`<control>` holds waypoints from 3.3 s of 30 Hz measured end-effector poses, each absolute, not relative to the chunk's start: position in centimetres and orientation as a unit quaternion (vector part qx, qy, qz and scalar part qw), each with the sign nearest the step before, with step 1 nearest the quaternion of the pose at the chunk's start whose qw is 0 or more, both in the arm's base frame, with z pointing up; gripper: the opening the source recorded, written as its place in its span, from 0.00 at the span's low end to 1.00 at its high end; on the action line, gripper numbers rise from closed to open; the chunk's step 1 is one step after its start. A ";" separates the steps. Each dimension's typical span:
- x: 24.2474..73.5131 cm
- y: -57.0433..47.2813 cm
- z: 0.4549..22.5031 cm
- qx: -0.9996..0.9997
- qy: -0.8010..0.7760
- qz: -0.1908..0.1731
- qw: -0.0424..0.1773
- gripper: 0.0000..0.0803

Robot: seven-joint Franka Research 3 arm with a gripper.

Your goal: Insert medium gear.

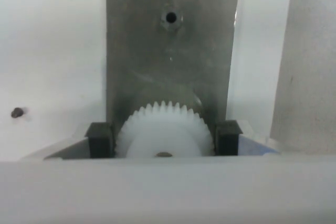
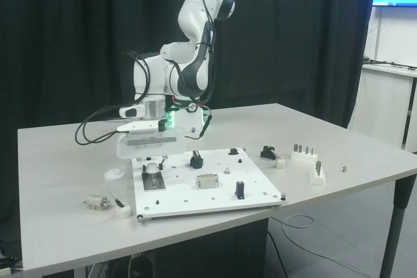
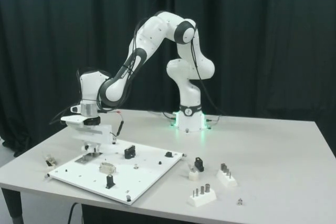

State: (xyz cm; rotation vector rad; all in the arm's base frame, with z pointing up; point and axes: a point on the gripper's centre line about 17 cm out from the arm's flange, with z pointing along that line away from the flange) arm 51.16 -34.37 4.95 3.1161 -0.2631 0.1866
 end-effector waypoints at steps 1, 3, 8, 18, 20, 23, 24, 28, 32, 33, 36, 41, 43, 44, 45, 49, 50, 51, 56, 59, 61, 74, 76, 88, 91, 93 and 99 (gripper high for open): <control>51.2 -34.4 4.9 0.995 -0.084 0.060 0.005 0.50; 51.2 -34.5 4.9 0.995 -0.084 0.061 0.007 0.50; 51.3 -34.7 4.9 0.995 -0.083 0.062 0.010 0.50; 51.5 -34.6 5.0 0.994 -0.084 0.066 0.011 0.50; 51.6 -34.5 5.0 0.994 -0.084 0.067 0.010 0.50; 51.7 -34.3 4.8 0.994 -0.084 0.067 0.009 0.50; 51.7 -34.4 4.8 0.994 -0.084 0.067 0.009 0.50; 51.7 -34.4 4.5 0.994 -0.084 0.068 0.009 0.50; 51.7 -34.4 4.2 0.994 -0.082 0.067 0.011 0.50; 51.7 -34.4 4.1 0.994 -0.082 0.067 0.012 0.50; 51.7 -34.5 4.0 0.994 -0.083 0.067 0.012 0.50; 51.7 -34.5 4.0 0.994 -0.083 0.068 0.012 0.50; 51.7 -34.5 4.0 0.994 -0.083 0.068 0.012 0.50; 51.7 -34.5 4.0 0.994 -0.083 0.068 0.012 0.50; 51.7 -34.5 4.0 0.994 -0.083 0.068 0.011 0.50; 51.7 -34.5 4.0 0.995 -0.075 0.067 0.011 0.50; 51.7 -34.4 4.0 0.995 -0.072 0.067 0.011 0.50; 51.7 -34.4 4.0 0.995 -0.069 0.067 0.011 0.50; 51.7 -34.4 4.0 0.996 -0.058 0.066 0.011 0.50; 51.7 -34.4 4.0 0.996 -0.051 0.066 0.011 0.50; 51.7 -34.4 4.0 0.997 -0.046 0.066 0.011 0.50; 51.6 -34.4 3.9 0.998 0.016 0.061 0.003 0.50; 51.6 -34.3 3.9 0.998 0.022 0.060 0.000 0.50; 51.6 -34.3 3.9 0.998 -0.021 0.060 -0.012 0.50; 51.6 -34.3 3.9 0.998 -0.033 0.060 -0.013 0.50; 51.6 -34.3 3.9 0.997 -0.038 0.061 -0.014 0.50; 51.7 -34.3 3.9 0.997 -0.044 0.061 -0.015 0.50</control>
